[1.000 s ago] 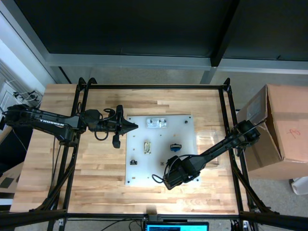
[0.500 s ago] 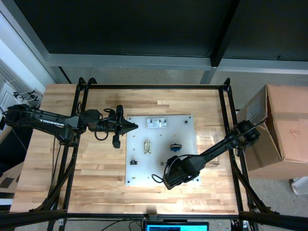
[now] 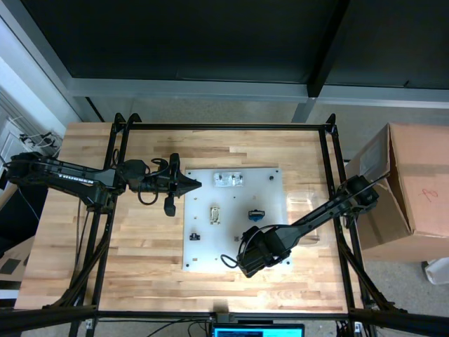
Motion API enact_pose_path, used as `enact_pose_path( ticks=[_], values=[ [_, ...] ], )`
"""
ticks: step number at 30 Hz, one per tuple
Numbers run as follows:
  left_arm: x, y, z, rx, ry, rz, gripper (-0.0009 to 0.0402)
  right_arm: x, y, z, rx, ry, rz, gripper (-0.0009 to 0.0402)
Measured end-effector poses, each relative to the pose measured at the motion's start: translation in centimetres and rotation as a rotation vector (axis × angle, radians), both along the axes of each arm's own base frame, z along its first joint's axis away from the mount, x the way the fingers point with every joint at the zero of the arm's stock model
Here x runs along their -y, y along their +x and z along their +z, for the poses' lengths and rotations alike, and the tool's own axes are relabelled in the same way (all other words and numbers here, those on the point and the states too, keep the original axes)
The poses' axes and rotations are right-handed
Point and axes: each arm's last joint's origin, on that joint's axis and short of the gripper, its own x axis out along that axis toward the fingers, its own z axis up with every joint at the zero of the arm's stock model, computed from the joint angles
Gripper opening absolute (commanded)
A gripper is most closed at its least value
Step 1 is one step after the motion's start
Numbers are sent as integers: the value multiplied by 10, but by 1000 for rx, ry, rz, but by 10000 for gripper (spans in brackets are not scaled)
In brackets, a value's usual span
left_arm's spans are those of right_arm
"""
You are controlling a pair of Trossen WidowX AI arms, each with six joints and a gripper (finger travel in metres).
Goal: Pick the M12 nut and place it on its threads and fasten
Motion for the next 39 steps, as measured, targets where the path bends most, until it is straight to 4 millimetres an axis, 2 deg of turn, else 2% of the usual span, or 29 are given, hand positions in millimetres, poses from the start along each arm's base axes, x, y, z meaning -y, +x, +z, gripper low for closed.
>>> enact_pose_path(
  ticks=[3, 6, 9, 12, 13, 16, 19, 33, 39],
  values=[
    [0, 0, 0, 0, 0, 0, 0, 0, 0, 12, 35, 5, 121, 196],
    [0, 0, 0, 0, 0, 0, 0, 1, -3, 17, 31, -1, 272, 156],
    [0, 0, 0, 0, 0, 0, 0, 3, -7, 19, 1, -18, 392, 89],
    [0, 0, 0, 0, 0, 0, 0, 4, -10, 16, -17, -38, 512, 4],
    [0, 0, 0, 0, 0, 0, 0, 5, -11, 15, -24, -43, 545, -5],
    [0, 0, 0, 0, 0, 0, 0, 5, -12, 10, -29, -58, 655, 13],
    [0, 0, 0, 0, 0, 0, 0, 5, -13, 5, -32, -62, 687, -3],
    [0, 0, 0, 0, 0, 0, 0, 1, -11, -17, -38, -125, 645, 0],
    [0, 0, 0, 0, 0, 0, 0, -1, -10, -19, -28, -120, 639, 0]
  ],
)
